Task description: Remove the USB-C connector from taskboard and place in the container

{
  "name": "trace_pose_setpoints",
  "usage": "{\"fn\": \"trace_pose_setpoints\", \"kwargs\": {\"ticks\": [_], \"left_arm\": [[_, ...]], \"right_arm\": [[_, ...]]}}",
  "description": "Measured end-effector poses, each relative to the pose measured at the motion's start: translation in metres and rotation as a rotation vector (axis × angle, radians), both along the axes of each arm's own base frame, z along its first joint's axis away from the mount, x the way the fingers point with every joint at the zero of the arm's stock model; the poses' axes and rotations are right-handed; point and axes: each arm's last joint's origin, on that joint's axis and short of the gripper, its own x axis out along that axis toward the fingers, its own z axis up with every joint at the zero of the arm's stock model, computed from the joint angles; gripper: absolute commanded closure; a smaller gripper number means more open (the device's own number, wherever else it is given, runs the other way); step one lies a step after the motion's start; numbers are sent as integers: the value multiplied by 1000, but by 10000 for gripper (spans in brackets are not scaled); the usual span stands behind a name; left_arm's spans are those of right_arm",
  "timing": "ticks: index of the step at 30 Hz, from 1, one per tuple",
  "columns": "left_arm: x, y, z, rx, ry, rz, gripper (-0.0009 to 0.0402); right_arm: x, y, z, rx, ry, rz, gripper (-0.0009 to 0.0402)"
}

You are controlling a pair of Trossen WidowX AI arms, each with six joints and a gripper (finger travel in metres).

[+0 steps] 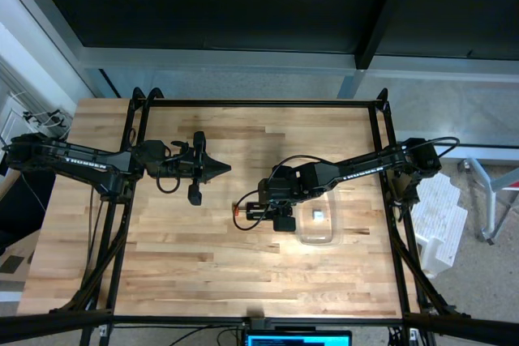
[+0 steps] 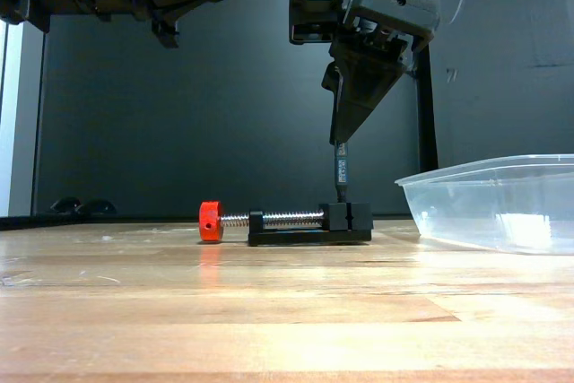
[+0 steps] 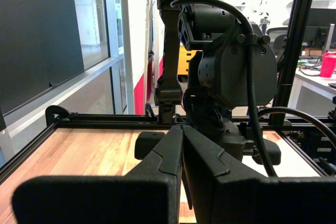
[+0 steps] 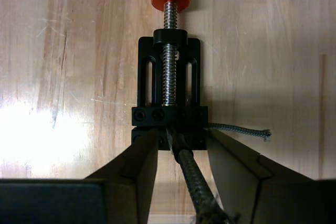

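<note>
- Black on pale wood: seeing the taskboard [image 1: 258, 210] lying flat on the desk [image 1: 162, 265] just below the centre of the high view, its red-orange knob [image 1: 238, 210] pointing toward frame left.
- Finding the USB-C connector [image 2: 341, 175] standing upright just right of centre in the low view, seated in the block at the taskboard's right-hand end, opposite the knob.
- Watching the right gripper [image 2: 341, 139] hanging point-down straight above that connector in the upper middle of the low view, its tips reaching the connector's top end.
- Reading its fingers [image 4: 131, 166] from the right wrist view as partly open, straddling the connector with a gap on either side and not clamping it.
- Noting a grey braided cable end [image 4: 241, 129] lying on the wood just beside the taskboard.
- Placing the container [image 1: 317, 239] just right of the taskboard in the high view and at the right edge of the low view. It is resting on the desk with a small white square piece [image 1: 319, 215] inside it.
- Spotting the left gripper [image 1: 226, 169] left of centre in the high view, pointing toward frame right and well apart from the taskboard. It is held up off the desk, at the upper left of the low view.
- Seeing its two fingers pressed together along a thin seam in the left wrist view, holding nothing.
</note>
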Motion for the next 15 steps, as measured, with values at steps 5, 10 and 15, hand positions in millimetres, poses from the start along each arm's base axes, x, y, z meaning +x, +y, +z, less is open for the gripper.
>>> {"fn": "trace_pose_setpoints", "kwargs": {"ticks": [5,10,15], "left_arm": [[0,0,0,0,0,0,393],[0,0,0,0,0,0,393],[0,0,0,0,0,0,393]], "right_arm": [[0,0,0,0,0,1,316],[0,0,0,0,0,4,350],[0,1,0,5,0,11,394]]}}
